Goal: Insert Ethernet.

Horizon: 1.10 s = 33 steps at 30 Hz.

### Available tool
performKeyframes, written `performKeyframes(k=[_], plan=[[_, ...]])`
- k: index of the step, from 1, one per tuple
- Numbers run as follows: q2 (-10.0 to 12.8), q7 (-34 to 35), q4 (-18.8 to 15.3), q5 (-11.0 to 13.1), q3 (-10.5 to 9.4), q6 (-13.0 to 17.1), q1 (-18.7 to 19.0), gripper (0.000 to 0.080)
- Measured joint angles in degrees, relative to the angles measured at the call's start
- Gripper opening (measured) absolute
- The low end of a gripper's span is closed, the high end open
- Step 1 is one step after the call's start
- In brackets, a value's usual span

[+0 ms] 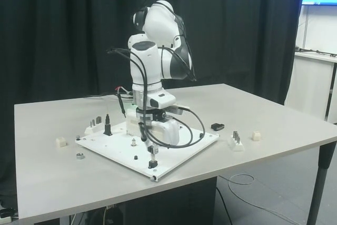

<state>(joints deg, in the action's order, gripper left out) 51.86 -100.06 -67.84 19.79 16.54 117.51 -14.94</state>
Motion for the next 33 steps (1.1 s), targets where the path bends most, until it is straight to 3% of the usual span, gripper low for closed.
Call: performKeyframes(k=[33], plan=[[0.89,0.64,0.67,0.05,0.50,-0.07,0.44,0.0065]])
